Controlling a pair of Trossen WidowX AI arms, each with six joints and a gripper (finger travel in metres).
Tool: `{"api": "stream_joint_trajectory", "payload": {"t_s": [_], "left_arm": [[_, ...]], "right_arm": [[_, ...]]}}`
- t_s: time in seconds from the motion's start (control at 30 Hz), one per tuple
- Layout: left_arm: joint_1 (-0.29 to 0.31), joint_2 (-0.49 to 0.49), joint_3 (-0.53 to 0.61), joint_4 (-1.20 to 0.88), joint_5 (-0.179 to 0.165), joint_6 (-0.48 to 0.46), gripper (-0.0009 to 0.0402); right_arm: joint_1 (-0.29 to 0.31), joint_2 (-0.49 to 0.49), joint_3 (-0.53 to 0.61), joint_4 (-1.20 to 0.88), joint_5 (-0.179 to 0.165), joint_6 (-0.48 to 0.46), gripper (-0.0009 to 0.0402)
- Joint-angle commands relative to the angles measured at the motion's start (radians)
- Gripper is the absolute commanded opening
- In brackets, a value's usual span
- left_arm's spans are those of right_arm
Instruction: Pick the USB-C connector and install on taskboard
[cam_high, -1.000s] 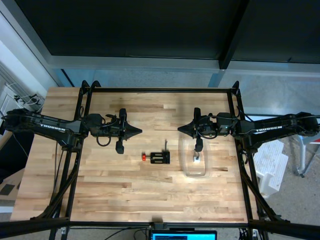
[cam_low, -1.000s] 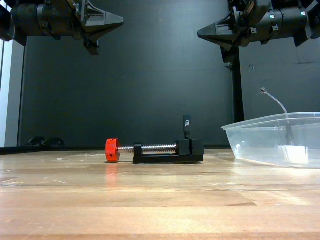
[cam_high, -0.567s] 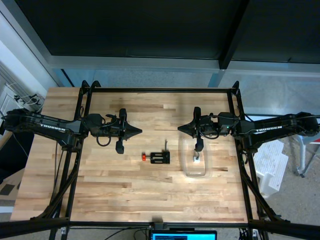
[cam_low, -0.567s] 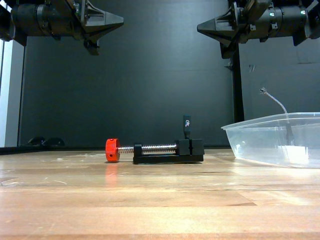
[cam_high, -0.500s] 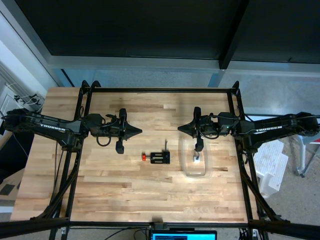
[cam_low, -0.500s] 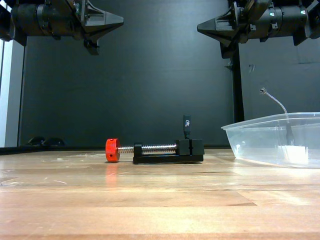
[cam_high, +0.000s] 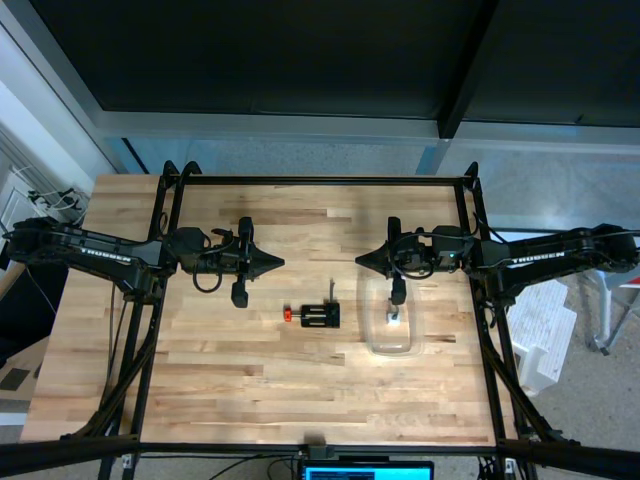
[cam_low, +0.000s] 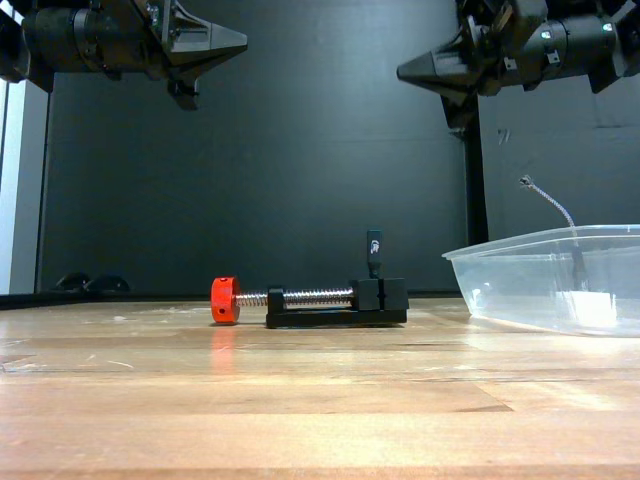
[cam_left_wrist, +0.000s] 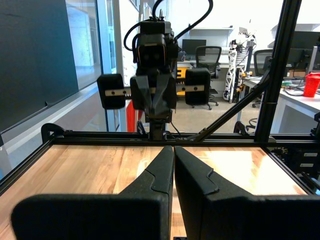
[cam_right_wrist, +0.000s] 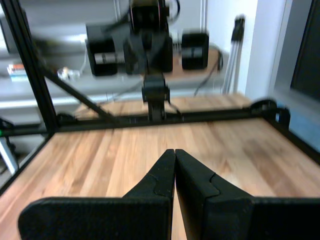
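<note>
The taskboard (cam_high: 318, 316) is a small black block lying mid-table, with a red-orange knob (cam_low: 225, 300) at its left end and a thin dark upright pin (cam_low: 372, 252). What I take for the USB-C connector (cam_low: 578, 268) is a small dark plug on a thin wire, standing in the clear tray beside a white cube (cam_high: 394, 321). My left gripper (cam_high: 281, 263) hangs high over the table, left of the block, shut and holding nothing (cam_left_wrist: 173, 147). My right gripper (cam_low: 400, 72) hovers high near the tray's far end, also shut and holding nothing (cam_right_wrist: 175, 150).
The clear plastic tray (cam_high: 375, 340) sits right of the taskboard. A black frame (cam_high: 320, 181) runs along the table's far edge and sides. A screen (cam_high: 367, 469) shows at the near edge. Bare wood lies in front of the block.
The right gripper has tipped slightly nose-down. The left arm, the taskboard and the tray's contents have not moved.
</note>
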Motion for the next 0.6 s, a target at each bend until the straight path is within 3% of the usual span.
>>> {"api": "stream_joint_trajectory", "payload": {"t_s": [0.03, 0.2, 0.6], "left_arm": [[0.0, 0.0, 0.0, 0.0, 0.0, 0.0, 0.0], [0.0, 0.0, 0.0, 0.0, 0.0, 0.0, 0.0], [0.0, 0.0, 0.0, 0.0, 0.0, 0.0, 0.0]], "right_arm": [[0.015, 0.0, 0.04, -0.118, 0.0, -0.006, 0.0], [0.058, 0.0, 0.095, -0.254, 0.01, -0.015, 0.0], [0.081, 0.0, 0.296, -0.753, 0.009, -0.005, 0.0]]}}
